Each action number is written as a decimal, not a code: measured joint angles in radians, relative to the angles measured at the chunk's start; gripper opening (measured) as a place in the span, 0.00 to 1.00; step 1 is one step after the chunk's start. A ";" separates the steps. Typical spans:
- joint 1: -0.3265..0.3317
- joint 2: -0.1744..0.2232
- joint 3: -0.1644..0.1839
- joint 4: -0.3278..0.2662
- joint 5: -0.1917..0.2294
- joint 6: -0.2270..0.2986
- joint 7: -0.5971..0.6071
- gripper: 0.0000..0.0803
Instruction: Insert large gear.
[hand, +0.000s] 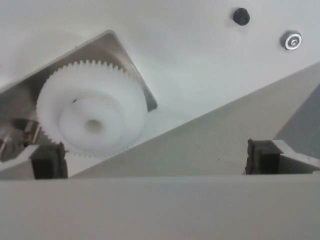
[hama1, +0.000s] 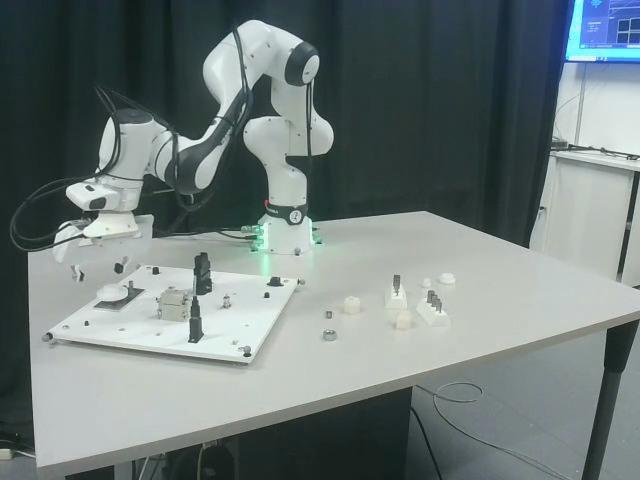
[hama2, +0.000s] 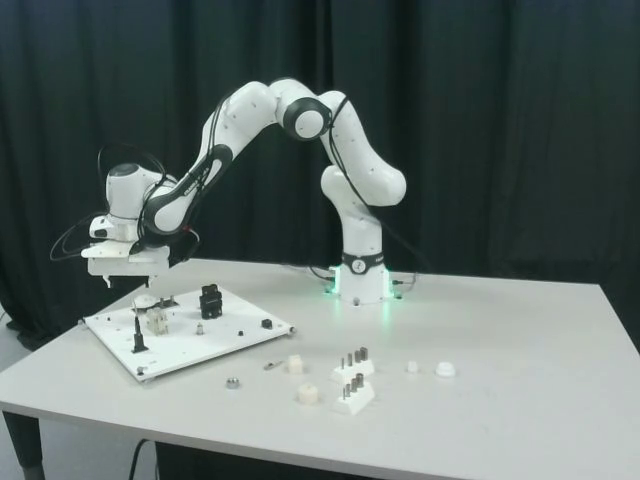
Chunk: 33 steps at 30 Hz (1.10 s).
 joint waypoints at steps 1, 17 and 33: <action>-0.001 0.001 0.000 0.000 0.000 0.001 0.000 1.00; -0.012 0.039 0.004 0.000 0.002 0.048 0.020 1.00; -0.017 0.061 0.004 0.002 0.002 0.063 0.039 1.00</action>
